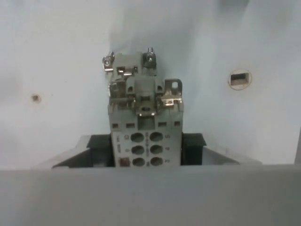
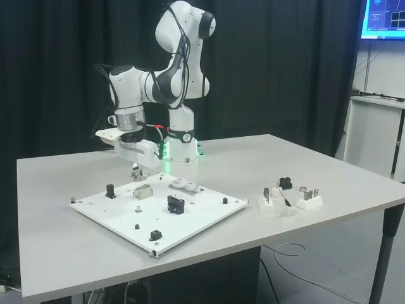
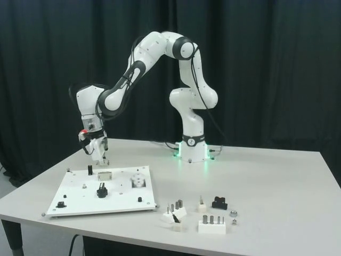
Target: Pick waterproof.
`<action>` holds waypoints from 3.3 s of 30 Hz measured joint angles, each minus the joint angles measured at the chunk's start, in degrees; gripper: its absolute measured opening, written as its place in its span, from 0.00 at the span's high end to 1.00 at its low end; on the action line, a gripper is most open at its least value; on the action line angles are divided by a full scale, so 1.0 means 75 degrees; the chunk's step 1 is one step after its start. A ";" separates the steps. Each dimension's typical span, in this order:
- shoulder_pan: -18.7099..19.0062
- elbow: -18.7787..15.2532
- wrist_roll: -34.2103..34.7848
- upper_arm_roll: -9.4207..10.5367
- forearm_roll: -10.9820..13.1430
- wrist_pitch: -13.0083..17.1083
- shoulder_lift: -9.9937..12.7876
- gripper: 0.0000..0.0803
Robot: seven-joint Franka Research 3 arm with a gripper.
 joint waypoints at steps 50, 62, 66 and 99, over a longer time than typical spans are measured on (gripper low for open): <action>0.0098 0.0833 0.0000 0.0038 0.0756 -0.1140 0.0480 0.62; 0.0976 0.0879 0.0634 0.0039 0.0848 -0.1403 0.0356 0.62; 0.1324 0.0868 0.0953 0.0038 0.0848 -0.1407 0.0356 0.62; 0.4202 0.0438 0.3170 0.0076 0.0223 -0.0965 0.0302 0.62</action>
